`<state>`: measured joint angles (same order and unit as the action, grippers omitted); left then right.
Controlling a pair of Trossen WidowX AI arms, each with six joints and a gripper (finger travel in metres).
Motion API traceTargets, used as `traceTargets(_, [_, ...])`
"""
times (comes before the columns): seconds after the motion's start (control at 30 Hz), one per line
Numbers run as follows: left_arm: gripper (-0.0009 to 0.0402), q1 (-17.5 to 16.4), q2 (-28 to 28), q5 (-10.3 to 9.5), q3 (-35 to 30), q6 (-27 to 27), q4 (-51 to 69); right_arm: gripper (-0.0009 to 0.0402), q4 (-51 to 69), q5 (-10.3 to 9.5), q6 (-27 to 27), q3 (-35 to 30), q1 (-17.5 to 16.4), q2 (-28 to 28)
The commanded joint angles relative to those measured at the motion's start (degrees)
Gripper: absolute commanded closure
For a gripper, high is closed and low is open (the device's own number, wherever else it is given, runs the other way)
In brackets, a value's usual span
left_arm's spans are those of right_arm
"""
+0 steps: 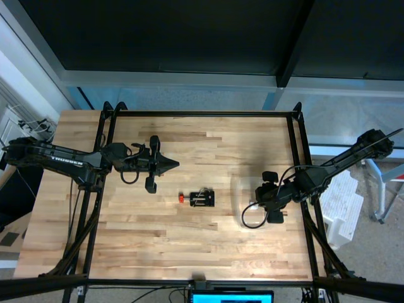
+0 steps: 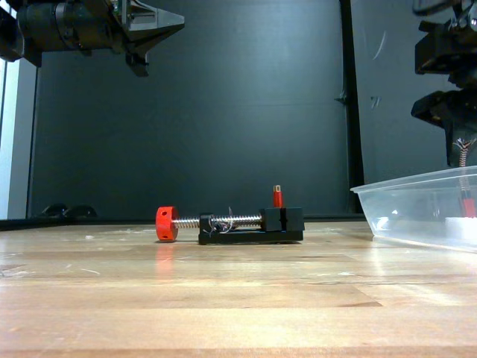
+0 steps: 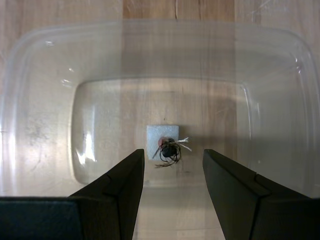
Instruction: Pick the RCA connector and install on taskboard
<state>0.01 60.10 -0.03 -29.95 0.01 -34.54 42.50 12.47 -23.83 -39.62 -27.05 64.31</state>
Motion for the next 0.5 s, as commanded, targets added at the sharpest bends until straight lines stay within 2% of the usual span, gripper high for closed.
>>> traceTargets(0.03, [0.0393,0.00,0.02,0.00,0.00,-0.02,0.00,0.0231,-1.66,0.04,-0.22,1.20,0.00,0.11])
traceTargets(0.5, [0.0393,-0.02,0.00,0.00,0.00,-0.02,0.00,0.0232,-9.44,0.20,-0.13,5.29,0.07,2.60])
